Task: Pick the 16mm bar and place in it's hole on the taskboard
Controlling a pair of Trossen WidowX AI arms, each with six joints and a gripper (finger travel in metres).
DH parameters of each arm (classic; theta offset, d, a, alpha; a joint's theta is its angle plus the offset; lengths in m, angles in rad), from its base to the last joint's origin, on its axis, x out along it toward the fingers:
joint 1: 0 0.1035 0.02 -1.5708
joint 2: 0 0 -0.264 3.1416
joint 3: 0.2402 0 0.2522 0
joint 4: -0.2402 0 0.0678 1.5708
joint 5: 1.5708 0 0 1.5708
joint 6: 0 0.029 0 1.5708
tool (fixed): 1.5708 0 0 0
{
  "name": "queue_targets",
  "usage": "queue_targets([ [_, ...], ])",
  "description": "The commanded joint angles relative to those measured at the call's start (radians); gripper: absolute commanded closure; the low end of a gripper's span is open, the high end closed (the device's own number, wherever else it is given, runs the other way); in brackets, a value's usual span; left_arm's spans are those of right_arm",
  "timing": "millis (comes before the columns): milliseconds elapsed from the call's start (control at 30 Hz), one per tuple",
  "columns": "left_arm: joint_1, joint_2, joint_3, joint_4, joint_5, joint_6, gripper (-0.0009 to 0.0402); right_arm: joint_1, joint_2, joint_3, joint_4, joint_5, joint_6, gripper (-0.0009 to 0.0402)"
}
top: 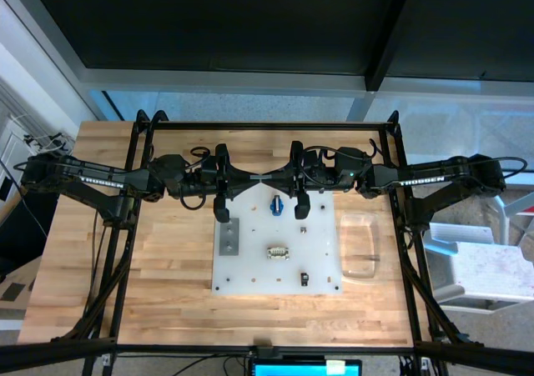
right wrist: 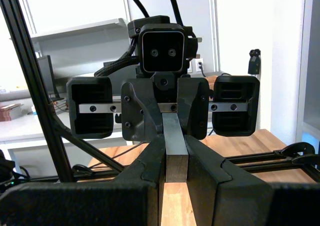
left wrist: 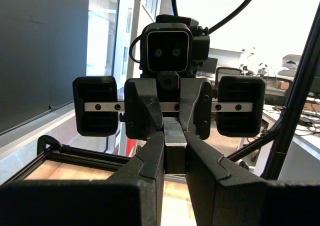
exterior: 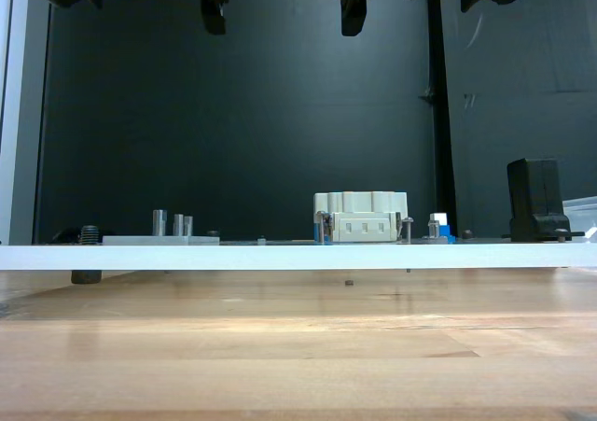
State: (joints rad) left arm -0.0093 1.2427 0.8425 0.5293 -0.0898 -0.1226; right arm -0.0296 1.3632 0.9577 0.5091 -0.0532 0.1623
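high view first: the wooden surface (top: 167,268) takes up most of the shot, and the white taskboard (top: 250,280) sits mid-surface toward the near edge. left arm (top: 92,176) and right arm (top: 430,174) reach in from either side and meet nose to nose above the board's far edge. left pincer (top: 257,179) and right pincer (top: 277,178) point straight at each other, and the 16mm bar (top: 267,178) bridges them, just a thin grey line from up here.

both wrist views show it plainly: a grey bar runs away from the camera into the opposite pincer, and each pincer's fingers press against its sides. so both pincers are clamped on the bar, one at each end. low view catches only black parts of the arms at its upper edge, well clear of the board, and no part of the bar is in any seat.

now the relation that matters: the bar's long axis lies level, left to right along the line between the arms, with the board below and nearer the camera. the grey plate (top: 227,241) with its short metal pegs (exterior: 159,223) is on the board's left side. i can't make out the hole, but if it's there, the left arm looks nearer. my read: one pincer has to let go, and the bar must tip upright before going down.
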Motion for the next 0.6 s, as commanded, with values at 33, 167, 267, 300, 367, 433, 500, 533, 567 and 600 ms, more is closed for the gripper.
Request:
queue_targets([
  [33, 0.0, 0.0, 0.0, 0.001, 0.0, 0.0, 0.0393, 0.0, 0.001, 0.0, -0.004, 0.004, 0.002, 0.0393],
  [167, 0.0, 0.0, 0.0, 0.001, 0.003, 0.0, 0.0374, -0.001, 0.0, 0.0, -0.003, 0.003, 0.002, 0.0391],
  [267, 0.0, 0.0, 0.0, 0.001, 0.003, -0.02, 0.0329, -0.001, 0.0, 0.0, -0.003, 0.004, 0.0, 0.0394],
  [300, 0.0, 0.0, 0.0, 0.001, 0.003, -0.026, 0.0311, -0.001, 0.0, 0.0, -0.004, 0.004, 0.0, 0.0393],
  [367, 0.0, 0.0, 0.0, 0.0, 0.005, -0.026, 0.0279, -0.001, -0.005, 0.0, -0.004, 0.003, -0.005, 0.0394],
  [433, 0.0, 0.0, 0.0, -0.003, 0.023, -0.026, 0.0252, -0.001, -0.016, 0.0, -0.005, 0.003, -0.014, 0.0393],
  [500, 0.0, 0.0, 0.0, -0.003, 0.022, -0.026, 0.0232, -0.001, -0.032, 0.0, -0.005, 0.004, -0.014, 0.0393],
  [533, 0.0, 0.0, 0.0, -0.003, 0.022, -0.026, 0.0225, -0.001, -0.042, 0.0, -0.006, 0.004, -0.016, 0.0393],
  [567, 0.0, 0.0, 0.0, -0.003, 0.021, -0.026, 0.0219, -0.001, -0.053, 0.0, -0.011, 0.004, -0.018, 0.0393],
  [600, 0.0, 0.0, 0.0, -0.002, 0.02, -0.025, 0.0215, -0.001, -0.063, 0.0, -0.018, 0.005, -0.019, 0.0393],
])
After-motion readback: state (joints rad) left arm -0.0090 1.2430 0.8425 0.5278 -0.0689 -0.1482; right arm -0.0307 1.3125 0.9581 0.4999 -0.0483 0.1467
